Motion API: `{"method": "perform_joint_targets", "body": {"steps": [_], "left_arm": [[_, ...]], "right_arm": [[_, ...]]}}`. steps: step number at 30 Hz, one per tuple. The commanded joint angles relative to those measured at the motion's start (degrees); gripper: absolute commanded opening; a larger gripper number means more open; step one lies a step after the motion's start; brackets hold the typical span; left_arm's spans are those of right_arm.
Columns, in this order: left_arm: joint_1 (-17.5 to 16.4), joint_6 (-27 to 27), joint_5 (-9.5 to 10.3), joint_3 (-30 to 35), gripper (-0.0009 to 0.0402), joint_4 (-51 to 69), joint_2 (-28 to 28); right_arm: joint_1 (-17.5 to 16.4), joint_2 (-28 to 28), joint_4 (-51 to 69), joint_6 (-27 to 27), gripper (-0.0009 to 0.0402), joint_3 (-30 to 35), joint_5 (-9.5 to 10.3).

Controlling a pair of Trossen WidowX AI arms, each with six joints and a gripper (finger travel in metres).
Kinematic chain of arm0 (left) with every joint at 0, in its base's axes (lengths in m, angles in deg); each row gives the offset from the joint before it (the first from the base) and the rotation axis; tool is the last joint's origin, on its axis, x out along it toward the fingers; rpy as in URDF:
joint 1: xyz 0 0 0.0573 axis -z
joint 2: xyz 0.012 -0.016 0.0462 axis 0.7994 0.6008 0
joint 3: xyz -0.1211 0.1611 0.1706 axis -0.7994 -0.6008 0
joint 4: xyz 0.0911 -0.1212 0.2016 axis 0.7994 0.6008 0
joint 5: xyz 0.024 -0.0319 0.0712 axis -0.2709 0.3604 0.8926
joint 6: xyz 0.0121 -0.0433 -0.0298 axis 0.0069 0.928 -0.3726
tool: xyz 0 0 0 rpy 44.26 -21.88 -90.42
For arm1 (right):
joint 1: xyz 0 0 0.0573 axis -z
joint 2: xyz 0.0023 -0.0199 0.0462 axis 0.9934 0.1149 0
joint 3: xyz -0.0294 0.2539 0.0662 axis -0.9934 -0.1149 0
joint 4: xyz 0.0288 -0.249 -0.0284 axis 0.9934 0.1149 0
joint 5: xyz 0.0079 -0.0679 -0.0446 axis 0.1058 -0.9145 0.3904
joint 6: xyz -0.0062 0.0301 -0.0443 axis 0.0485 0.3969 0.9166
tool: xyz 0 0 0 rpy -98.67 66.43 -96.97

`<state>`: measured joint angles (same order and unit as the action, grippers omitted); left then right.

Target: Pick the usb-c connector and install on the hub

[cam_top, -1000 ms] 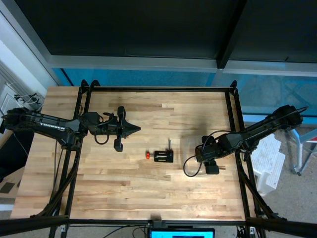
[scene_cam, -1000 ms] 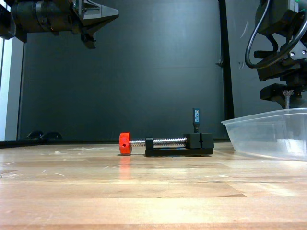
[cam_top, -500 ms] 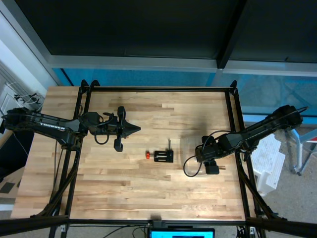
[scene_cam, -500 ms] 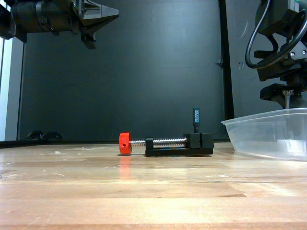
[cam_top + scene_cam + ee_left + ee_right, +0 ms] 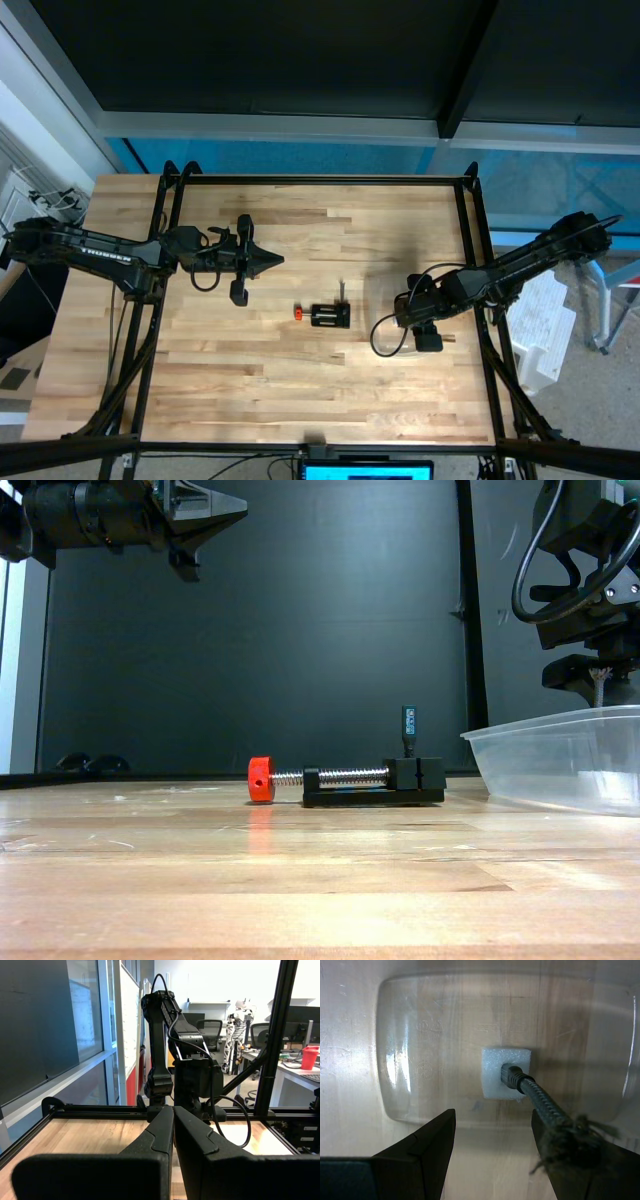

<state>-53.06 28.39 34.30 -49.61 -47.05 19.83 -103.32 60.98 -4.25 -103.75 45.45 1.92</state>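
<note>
High view: your left claw (image 5: 277, 260) hangs closed at centre-left, well apart from the hub (image 5: 330, 316) at mid-frame. Your right claw (image 5: 402, 306) hovers centre-right.

Low view: the hub lies on the tabletop (image 5: 320, 880), with the clear tray (image 5: 545, 765) at lower right.

Left wrist view: the fingers meet.

Right wrist view: the right claw hangs open above the usb-c connector (image 5: 509, 1075), which is seated in white foam (image 5: 492, 1070). Close off-centre and you likely pinch the braided cable (image 5: 540, 1102) or lift the foam too.

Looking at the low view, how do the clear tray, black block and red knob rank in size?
1. Clear tray, though cut off at the edge.
2. Black block.
3. Red knob.
Left gripper hangs shut high at the left; right gripper hangs open over the tray.
</note>
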Motion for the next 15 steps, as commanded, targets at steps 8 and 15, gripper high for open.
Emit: {"method": "perform_joint_targets", "body": {"steps": [8,15], "left_arm": [[0.0,0.0,-0.02,0.0,0.0000,0.0,0.0],[0.0,0.0,-0.02,0.0,0.0000,0.0,0.0]], "right_arm": [[0.0,0.0,0.2,0.0,0.0212,0.2,0.02],[0.0,-1.1,4.4,0.1,0.0212,3.0,0.00]]}}
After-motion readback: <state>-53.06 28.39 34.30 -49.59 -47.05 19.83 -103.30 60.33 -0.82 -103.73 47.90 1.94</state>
